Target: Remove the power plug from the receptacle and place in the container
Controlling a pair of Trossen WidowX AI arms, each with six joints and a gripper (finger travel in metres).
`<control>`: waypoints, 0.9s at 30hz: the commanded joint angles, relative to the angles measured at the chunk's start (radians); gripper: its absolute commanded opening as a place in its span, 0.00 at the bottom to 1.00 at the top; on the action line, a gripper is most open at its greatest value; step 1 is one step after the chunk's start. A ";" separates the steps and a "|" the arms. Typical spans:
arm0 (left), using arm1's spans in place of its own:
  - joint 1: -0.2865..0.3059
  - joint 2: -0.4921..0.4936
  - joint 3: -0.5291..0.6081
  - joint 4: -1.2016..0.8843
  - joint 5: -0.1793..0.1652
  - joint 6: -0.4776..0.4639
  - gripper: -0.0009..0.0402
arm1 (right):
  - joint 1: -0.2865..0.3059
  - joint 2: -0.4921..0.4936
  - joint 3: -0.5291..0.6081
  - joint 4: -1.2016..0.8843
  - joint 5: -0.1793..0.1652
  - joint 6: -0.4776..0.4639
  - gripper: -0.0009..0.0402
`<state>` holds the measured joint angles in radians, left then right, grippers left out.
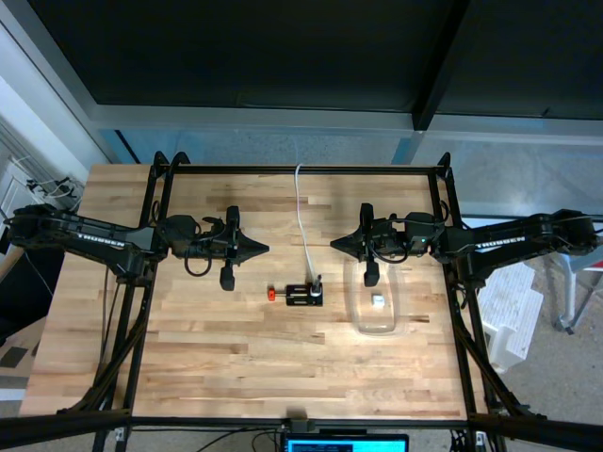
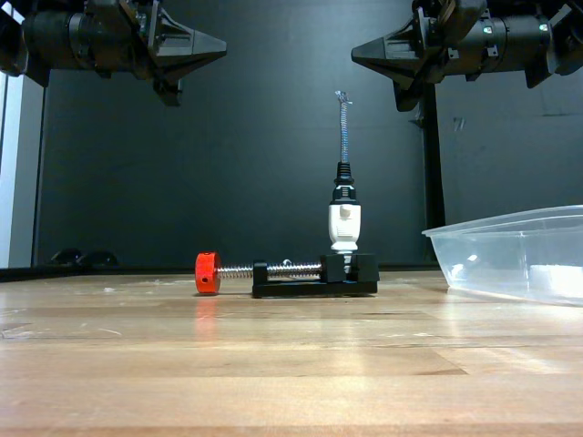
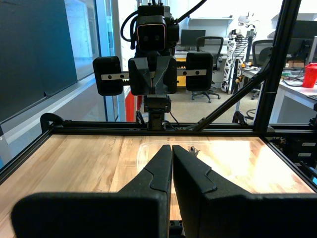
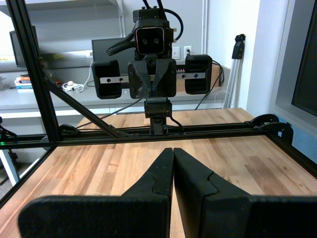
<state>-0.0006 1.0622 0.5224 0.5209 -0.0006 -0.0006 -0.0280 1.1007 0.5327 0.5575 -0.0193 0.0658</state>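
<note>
Standing upright on the receptacle point(image 2: 344, 225), the plug point(image 2: 342, 193) is seen as a small dark body near the middle of the table point(image 1: 188, 358). The white socket below it is clamped in the black vise point(image 2: 310, 279), whose red knob point(image 2: 208, 273) points toward the left arm. A braided cable point(image 2: 342, 127) is seen rising above the plug; whether it joins the plug or passes behind it cannot be told. The container point(image 2: 510, 259) is set just to the right of the vise, with a white cube point(image 1: 377, 300) lying in it.

The left gripper point(image 1: 262, 250) is held high above the table, left of the vise. The right gripper point(image 1: 335, 245) is held high near the container's far end. Both are pointed inward. On each, the jaws are drawn together to a hairline slit and nothing is held.

The plug is judged to be light, rigid and smooth, and too small for a loose grip. A hold across its dark sides, just above the socket, is suggested, followed by a straight upward pull. Some friction in the socket is to be expected, and the vise is relied on to hold the receptacle down. With a tilted pull, the plug could be jammed or lost from the grip.
</note>
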 commanded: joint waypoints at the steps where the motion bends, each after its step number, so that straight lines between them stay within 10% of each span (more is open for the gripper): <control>1: 0.001 0.000 0.000 0.000 0.000 0.000 0.02 | 0.000 0.000 0.000 0.001 0.000 0.000 0.02; 17: 0.000 0.000 0.000 0.000 0.000 0.000 0.02 | 0.001 0.000 0.005 -0.020 -0.005 0.000 0.02; 27: 0.000 0.000 0.000 0.000 0.000 0.000 0.02 | 0.032 0.006 0.188 -0.595 -0.008 -0.034 0.02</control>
<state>-0.0002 1.0622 0.5228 0.5213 -0.0006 -0.0002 -0.0032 1.1027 0.6975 0.0296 -0.0284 0.0372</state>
